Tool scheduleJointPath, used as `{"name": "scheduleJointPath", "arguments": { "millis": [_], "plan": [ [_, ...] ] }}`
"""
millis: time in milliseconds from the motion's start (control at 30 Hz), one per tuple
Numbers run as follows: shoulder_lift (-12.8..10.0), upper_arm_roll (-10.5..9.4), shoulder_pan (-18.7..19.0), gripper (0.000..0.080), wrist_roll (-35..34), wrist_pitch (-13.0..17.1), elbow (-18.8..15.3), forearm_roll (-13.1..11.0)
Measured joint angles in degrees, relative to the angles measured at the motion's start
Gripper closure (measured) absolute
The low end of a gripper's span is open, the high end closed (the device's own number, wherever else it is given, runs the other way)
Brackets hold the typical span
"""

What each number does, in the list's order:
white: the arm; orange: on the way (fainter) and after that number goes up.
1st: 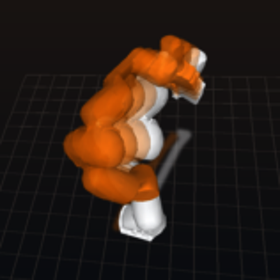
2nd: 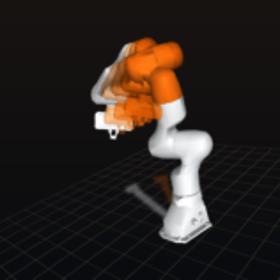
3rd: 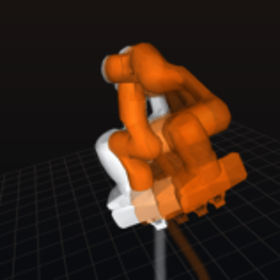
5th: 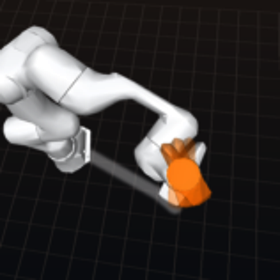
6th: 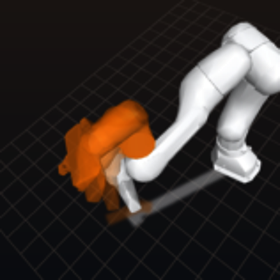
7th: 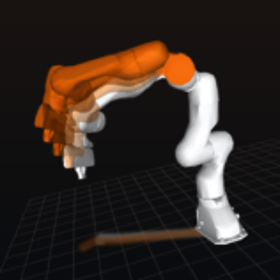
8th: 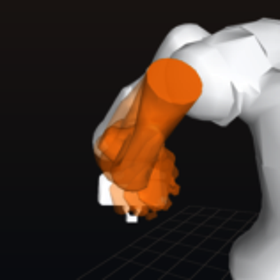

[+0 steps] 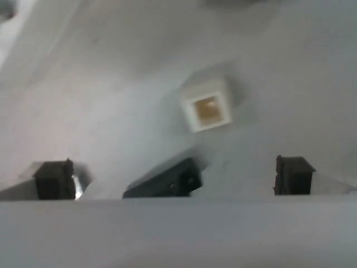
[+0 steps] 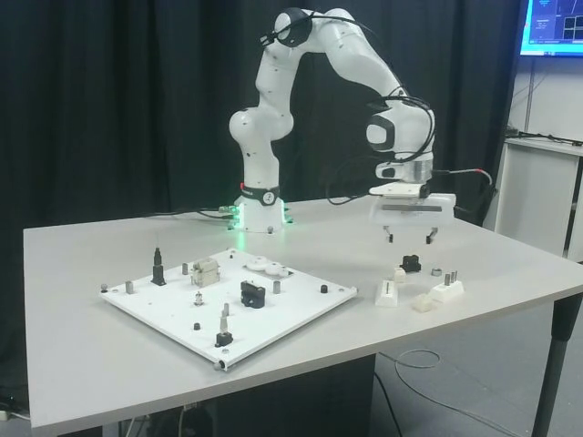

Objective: Pick bolt 4.

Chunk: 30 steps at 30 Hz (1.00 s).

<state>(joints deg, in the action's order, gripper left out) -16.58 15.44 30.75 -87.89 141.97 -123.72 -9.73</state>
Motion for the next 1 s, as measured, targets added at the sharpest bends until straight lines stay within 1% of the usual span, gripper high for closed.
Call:
{"name": "scheduleJointPath", "arguments": {
  "millis": [200,300,667,1000],
  "plan": [
    [-0.2,-0.12,2.26,0.0003,5.15,1.03,0.35,0.07],
    [-0.53,-0.2,3.13,0.0003,9.29,1.09,0.78,0.07],
    [-2.92,-1.21,5.03,0.0003,22.17,1.53,2.33,0.08],
    [-5.8,-1.64,6.52,0.0003,26.84,2.59,3.53,0.14]
  ]
}}
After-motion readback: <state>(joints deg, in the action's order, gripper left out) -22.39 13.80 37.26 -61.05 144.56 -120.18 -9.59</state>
